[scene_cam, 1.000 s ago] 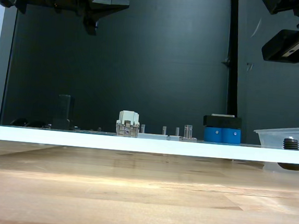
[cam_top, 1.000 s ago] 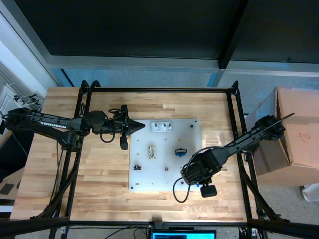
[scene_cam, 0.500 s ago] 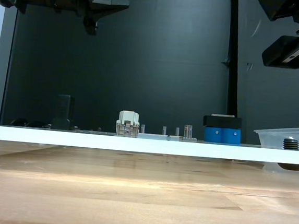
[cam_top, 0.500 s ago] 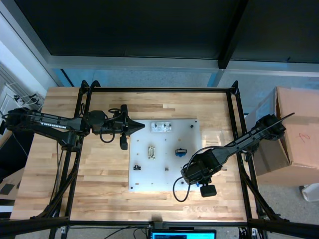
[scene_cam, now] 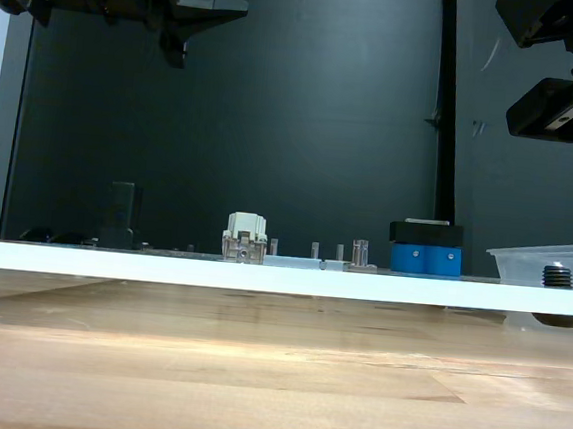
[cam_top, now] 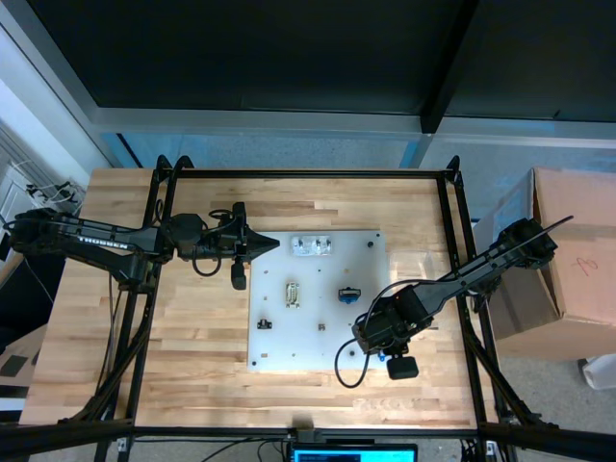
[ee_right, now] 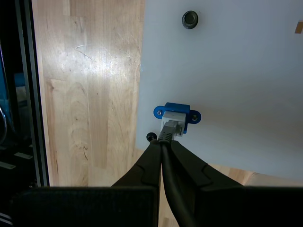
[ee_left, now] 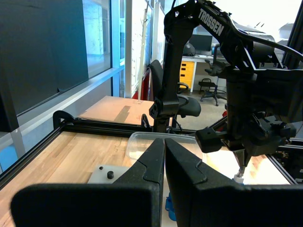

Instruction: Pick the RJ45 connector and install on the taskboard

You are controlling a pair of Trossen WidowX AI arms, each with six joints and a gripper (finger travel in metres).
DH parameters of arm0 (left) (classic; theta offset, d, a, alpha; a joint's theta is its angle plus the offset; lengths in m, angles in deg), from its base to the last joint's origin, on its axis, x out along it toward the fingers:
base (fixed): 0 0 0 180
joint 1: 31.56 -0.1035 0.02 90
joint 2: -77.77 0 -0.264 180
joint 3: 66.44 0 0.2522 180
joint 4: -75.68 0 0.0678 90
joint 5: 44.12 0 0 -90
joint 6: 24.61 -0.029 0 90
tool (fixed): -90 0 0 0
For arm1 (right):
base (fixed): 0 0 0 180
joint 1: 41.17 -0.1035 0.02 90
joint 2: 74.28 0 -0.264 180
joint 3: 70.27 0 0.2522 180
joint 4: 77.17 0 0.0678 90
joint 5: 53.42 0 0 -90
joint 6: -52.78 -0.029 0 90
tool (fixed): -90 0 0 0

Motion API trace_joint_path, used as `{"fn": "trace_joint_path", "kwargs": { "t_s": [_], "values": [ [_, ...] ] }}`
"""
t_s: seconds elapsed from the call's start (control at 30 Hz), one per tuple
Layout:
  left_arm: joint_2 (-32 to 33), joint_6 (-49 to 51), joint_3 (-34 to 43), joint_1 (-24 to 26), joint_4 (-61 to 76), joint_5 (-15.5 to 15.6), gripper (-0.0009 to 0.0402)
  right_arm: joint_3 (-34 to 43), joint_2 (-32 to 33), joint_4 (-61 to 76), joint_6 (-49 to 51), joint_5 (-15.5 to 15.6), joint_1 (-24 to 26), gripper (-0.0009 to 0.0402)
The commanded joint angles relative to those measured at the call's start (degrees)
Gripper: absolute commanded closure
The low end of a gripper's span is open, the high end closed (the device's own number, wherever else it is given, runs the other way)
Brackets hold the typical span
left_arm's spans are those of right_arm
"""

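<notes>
Status: right gripper (ee_right: 162,144) is clamped shut on the black cable (ee_right: 174,189) just behind the RJ45 connector (ee_right: 171,126), so the connector is held and points down at the blue socket (ee_right: 160,113) on the white taskboard (ee_right: 236,71)

Right wrist view has the connector's tip overlapping the socket's grey mouth. Left wrist view shows that tip hanging in the air above the board, and low view has the right arm well above the board. So it reads as clear of its seat and lined up over it, not in

Left gripper (ee_left: 164,142) is up high over the board's left edge, aimed level across toward the right arm, fingers pressed together with nothing between them

Also on the board: a grey-white connector block (scene_cam: 245,239) left of the socket. A clear plastic tray (scene_cam: 549,260) with a black knob in it sits on the wooden tabletop (cam_top: 183,337) just off the board's right side
</notes>
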Motion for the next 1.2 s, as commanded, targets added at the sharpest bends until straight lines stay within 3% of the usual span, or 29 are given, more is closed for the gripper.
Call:
{"fn": "trace_joint_path", "kwargs": {
  "t_s": [0.03,0.27,0.73,1.2],
  "values": [
    [0.02,0.0,0.0,0.0,0.0,-0.02,0.0393,0.13,0.57,0.02,-0.15,-0.52,-0.11,0.0393],
    [0.02,0.0,0.0,0.0,-0.02,-0.02,0.0393,1.53,0.57,0.72,0.07,-0.57,-0.11,0.0384],
    [0.02,0.0,0.0,0.0,-0.15,-0.02,0.0393,2.03,-0.13,1.49,-0.42,-1.84,-0.13,0.0311],
    [0.02,0.0,0.0,0.0,0.0,-0.02,0.0393,2.03,-7.23,4.92,-1.9,-2.75,-1.25,0.0251]
  ]
}}
